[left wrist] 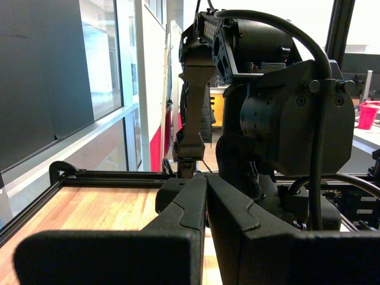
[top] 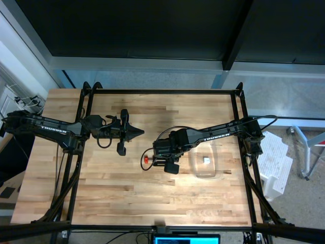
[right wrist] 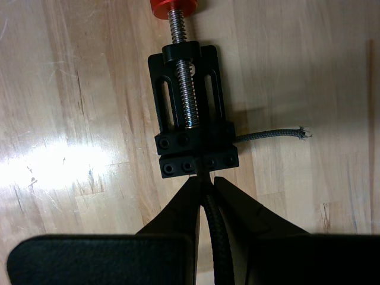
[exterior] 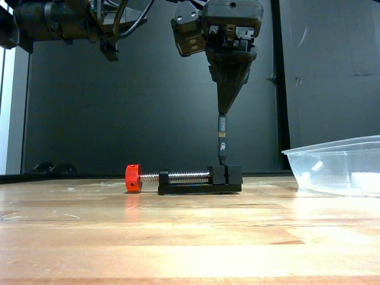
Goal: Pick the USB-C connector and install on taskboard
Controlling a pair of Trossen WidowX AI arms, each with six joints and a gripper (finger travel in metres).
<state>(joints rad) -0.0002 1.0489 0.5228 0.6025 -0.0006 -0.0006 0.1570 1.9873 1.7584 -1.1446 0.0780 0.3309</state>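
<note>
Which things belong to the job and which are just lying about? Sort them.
Job: USB-C connector, upright in the shut right gripper, its tip at the taskboard.
Lying about: clear tray holding a small white piece; left gripper, shut, raised over the table's left half.

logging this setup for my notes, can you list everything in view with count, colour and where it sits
thin black USB-C connector: 1, black, upright, tip at the taskboard's end block
small black rectangular taskboard: 1, black with a silver screw, on the table
round red-orange knob: 1, red-orange, on the screw's far end from the connector
clear plastic tray: 1, transparent, on the table right of the taskboard
small white square piece: 1, white, inside the tray
frayed grey braided cord: 1, grey, sticking out from the taskboard's side
light wooden table: 1, pale wood, under everything
left gripper: 1, black, shut, above the table left of the taskboard
right gripper: 1, black, shut on the connector, above the taskboard
</note>
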